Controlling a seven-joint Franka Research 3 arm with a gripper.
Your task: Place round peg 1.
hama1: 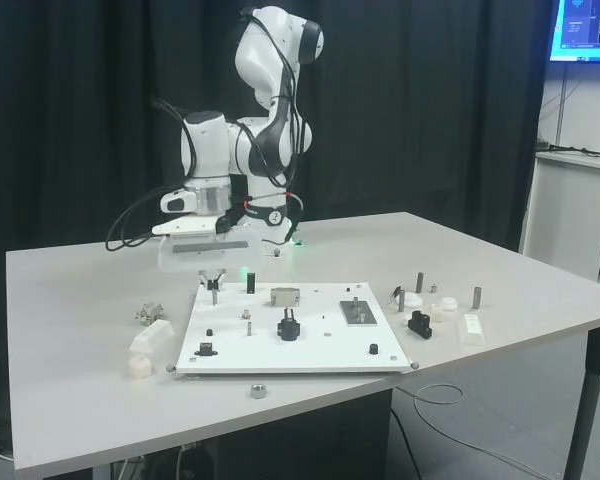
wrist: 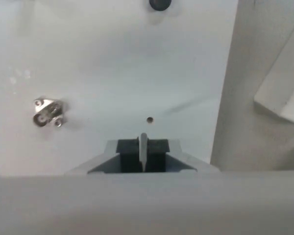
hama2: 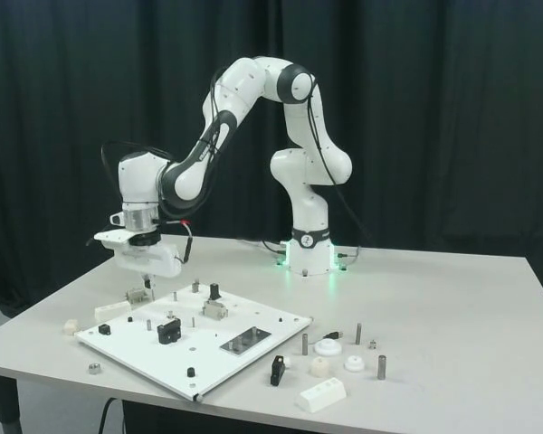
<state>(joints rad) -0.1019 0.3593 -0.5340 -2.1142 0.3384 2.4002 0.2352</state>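
On the grey worktop, bolted at the far middle, white seven-joint Franka arm, reaching out and down over one corner of the flat white assembly board. Hovering low above that corner, two-finger tool, closed to a narrow gap on a slim grey round metal peg, held upright with its lower end pointing at the board. Seen past the black finger pads in the wrist view, small dark round hole in the board, close to the peg tip but not yet under it, as far as can be judged.

Elsewhere on the board: rectangular grey metal plate, black clamp-like block, small black knob, and a shiny metal socket with a square flange. Beside the board, on bare worktop: white moulded block, loose white round gears, spare grey upright pegs.

Judged progress: pick-up done, carry to the board mostly done. Left to do: line up over the hole, lower until seated, let go, pull away. No sign yet of the peg inside any hole. Tight fit likely, so careful centring and a straight descent called for; slight tilt enough to jam or skid the tip across the board.
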